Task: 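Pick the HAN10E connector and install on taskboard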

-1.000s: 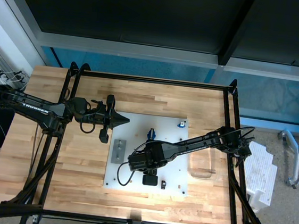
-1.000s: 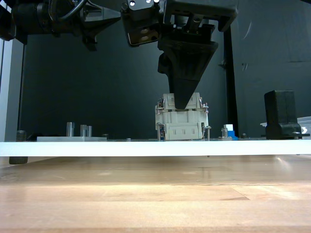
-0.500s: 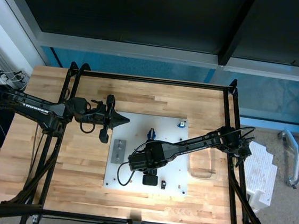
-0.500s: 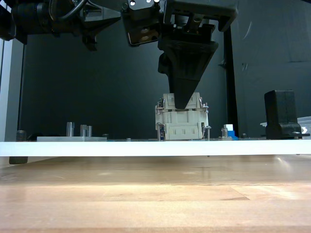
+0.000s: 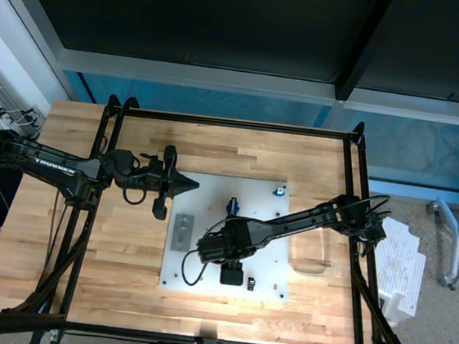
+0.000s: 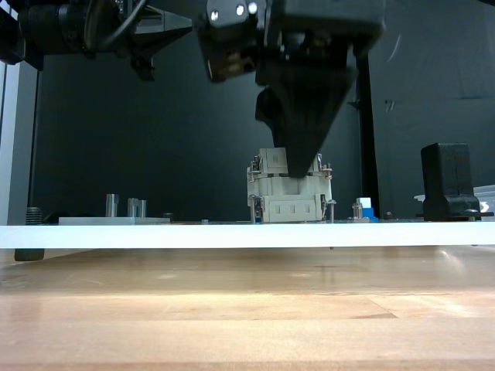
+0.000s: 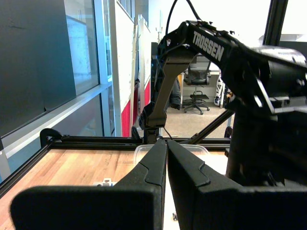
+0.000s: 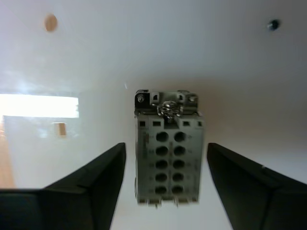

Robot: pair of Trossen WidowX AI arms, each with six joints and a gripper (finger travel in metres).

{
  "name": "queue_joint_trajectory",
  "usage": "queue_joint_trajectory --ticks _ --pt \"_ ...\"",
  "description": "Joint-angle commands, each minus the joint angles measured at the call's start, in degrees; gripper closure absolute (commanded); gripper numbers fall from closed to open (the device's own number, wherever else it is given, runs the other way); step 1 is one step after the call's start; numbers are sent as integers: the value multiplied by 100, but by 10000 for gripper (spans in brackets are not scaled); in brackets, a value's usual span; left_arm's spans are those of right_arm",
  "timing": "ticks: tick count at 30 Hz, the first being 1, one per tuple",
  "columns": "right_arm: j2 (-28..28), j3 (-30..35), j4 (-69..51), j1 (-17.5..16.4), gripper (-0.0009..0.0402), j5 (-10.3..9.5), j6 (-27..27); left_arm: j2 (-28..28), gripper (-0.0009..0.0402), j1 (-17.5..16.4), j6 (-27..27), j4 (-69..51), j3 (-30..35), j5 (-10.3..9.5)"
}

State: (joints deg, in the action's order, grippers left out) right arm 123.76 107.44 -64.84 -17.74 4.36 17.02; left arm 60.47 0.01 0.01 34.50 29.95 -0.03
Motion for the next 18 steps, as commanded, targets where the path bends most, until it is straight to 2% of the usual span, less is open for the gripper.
queue_joint_trajectory --ticks 1,8,18 --pt "-120 28 15 -13 105 13 63 2 392 0 0 2 0 2" --pt "-481 28 -232 -17 55 13 70 2 392 0 0 0 0 2" --pt "-699 26 -240 -20 55 13 68 0 392 -2 0 0 0 2"
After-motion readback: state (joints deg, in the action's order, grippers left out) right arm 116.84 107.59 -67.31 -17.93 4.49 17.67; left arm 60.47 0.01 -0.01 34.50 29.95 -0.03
